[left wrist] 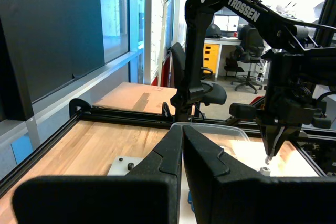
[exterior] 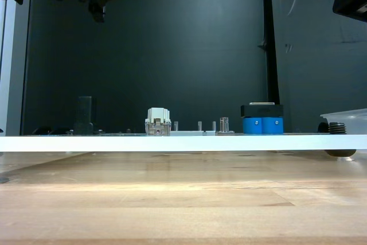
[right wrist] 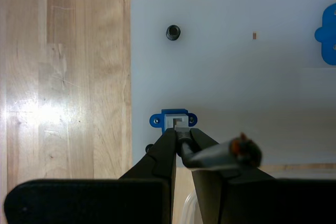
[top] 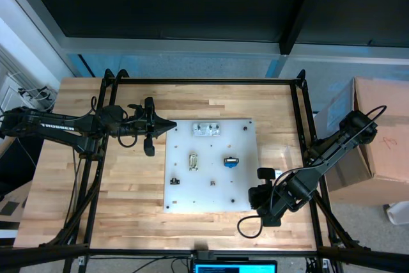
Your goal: Pick the RJ45 connector and install on the taskboard
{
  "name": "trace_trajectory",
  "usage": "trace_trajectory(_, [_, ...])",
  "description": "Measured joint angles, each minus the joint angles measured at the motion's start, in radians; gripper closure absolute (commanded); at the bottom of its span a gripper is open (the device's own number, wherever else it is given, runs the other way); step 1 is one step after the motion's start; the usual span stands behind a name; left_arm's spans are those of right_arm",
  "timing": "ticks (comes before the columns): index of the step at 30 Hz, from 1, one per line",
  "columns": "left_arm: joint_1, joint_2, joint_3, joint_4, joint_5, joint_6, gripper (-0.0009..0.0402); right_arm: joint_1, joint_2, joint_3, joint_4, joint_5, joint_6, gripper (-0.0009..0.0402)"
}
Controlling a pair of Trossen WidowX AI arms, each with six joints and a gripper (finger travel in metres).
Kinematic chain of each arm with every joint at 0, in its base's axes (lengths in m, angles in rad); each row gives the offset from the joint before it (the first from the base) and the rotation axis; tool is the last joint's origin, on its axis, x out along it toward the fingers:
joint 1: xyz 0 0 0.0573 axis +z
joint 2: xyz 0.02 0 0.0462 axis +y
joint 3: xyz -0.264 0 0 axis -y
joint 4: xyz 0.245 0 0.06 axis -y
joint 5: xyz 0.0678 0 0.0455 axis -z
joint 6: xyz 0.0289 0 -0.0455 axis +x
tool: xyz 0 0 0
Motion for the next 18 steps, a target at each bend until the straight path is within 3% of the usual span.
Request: trace_trajectory(18, [0.0,0.0,0.0,0.0,0.0,0.0,0.0393,-0.006,0.0,-0.044,0.047,-0.008,-0.036,0.0393])
